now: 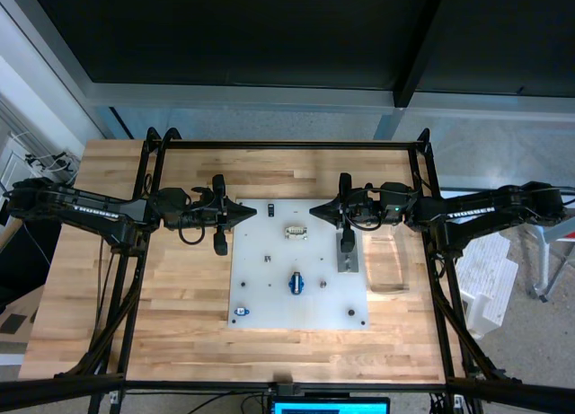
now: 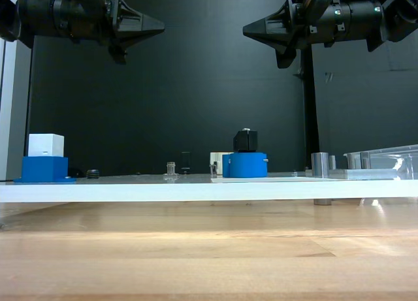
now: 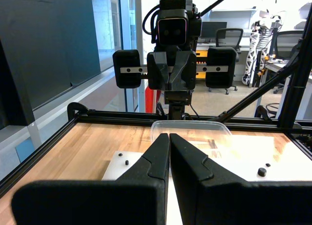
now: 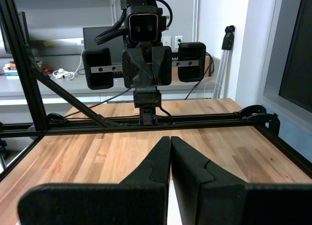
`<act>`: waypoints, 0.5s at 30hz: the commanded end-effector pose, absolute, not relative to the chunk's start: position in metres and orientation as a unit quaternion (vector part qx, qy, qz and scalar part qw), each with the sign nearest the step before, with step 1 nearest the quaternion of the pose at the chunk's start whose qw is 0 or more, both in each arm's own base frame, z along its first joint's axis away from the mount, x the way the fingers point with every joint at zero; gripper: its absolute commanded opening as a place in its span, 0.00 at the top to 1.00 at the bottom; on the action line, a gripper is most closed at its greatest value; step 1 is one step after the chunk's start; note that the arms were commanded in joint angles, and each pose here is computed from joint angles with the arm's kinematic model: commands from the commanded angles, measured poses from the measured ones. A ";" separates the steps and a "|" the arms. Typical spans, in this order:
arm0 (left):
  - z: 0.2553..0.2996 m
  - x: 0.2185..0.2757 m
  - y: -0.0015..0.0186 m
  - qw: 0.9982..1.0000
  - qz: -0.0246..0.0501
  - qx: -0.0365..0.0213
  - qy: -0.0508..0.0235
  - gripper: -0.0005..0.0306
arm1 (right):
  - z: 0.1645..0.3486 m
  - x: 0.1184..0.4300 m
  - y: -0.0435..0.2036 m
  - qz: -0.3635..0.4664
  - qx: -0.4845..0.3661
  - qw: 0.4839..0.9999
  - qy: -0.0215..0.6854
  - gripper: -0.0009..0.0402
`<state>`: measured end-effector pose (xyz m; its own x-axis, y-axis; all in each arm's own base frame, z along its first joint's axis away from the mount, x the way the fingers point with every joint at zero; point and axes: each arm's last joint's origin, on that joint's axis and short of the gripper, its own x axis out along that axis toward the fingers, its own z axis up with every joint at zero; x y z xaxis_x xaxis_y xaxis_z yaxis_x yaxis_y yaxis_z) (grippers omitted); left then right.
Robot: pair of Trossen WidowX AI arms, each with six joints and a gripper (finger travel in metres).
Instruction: Remove the 16mm cylinder and place in the container
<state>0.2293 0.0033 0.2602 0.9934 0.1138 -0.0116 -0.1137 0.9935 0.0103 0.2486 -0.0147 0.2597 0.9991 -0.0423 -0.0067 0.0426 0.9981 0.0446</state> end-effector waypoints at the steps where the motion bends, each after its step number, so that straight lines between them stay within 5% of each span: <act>1: 0.2603 0.2293 0.0033 0.998 0.057 0.005 0.006 0.98 | 0.260 0.249 -0.014 -0.020 0.023 1.000 0.003 0.98; 15: 0.2603 0.2293 0.0033 0.998 0.057 0.005 0.006 0.98 | 0.258 0.249 -0.014 -0.021 0.063 0.998 0.014 0.98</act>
